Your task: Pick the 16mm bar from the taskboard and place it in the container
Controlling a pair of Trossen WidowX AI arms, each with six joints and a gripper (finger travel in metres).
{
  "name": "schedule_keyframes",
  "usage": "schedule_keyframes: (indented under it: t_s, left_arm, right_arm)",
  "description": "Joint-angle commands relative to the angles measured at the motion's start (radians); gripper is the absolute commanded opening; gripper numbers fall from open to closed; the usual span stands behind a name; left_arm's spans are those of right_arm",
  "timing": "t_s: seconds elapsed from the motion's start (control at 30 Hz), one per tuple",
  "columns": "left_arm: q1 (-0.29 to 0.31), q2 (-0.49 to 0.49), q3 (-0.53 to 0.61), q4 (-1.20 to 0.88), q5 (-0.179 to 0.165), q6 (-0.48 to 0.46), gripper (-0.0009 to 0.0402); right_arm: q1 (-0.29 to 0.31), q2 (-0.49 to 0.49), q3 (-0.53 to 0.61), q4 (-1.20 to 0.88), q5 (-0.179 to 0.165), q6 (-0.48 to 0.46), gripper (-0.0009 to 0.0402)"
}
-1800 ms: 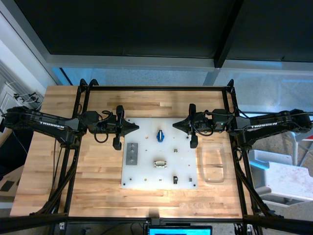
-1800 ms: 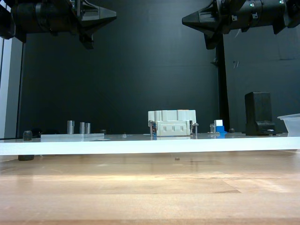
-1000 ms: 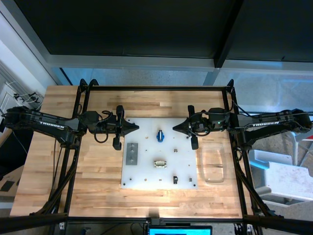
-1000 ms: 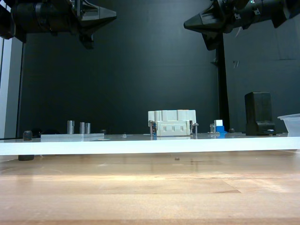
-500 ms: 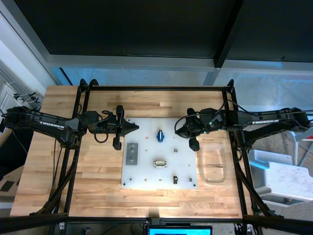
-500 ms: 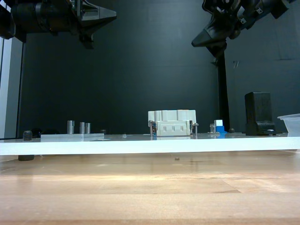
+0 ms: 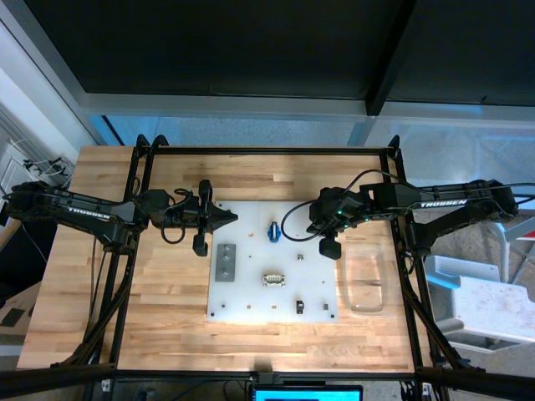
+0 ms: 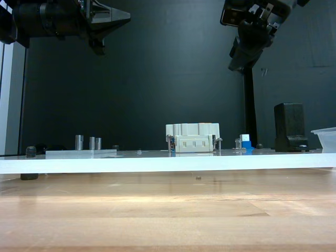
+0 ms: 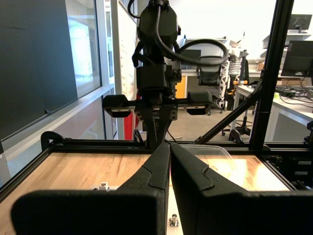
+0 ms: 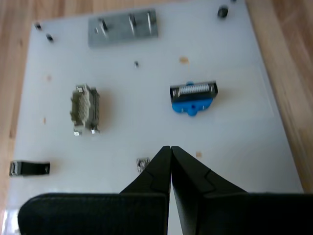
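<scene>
While left gripper [image 7: 230, 217] hangs at the edge of the board [image 7: 251, 284], right gripper [image 10: 170, 147] tilts down over it, both claws pinched together.

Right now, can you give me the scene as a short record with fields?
left gripper: high over the taskboard's far left edge, jaws shut
right gripper: above the taskboard's far right part, tilted down, jaws shut
bars: three, upright in the grey block
container: on the table, right of the taskboard
task state: no bar picked yet
</scene>
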Motion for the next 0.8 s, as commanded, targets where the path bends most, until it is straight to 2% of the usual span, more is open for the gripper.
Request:
schedule_keyframes:
  t_s: [0.03, 0.57, 0.8]
  left_arm:
    - [0.0, 0.0, 0.0, 0.0, 0.0, 0.0, 0.0]
    - [0.0, 0.0, 0.0, 0.0, 0.0, 0.0, 0.0]
    - [0.0, 0.0, 0.0, 0.0, 0.0, 0.0, 0.0]
  right_arm:
    - [0.0, 0.026, 0.019, -0.056, 0.0, 0.011, 0.0]
    - [0.011, 0.087, 0.08, -0.297, 0.0, 0.032, 0.0]
    - [0.05, 0.087, 0.08, -0.351, 0.0, 0.042, 0.0]
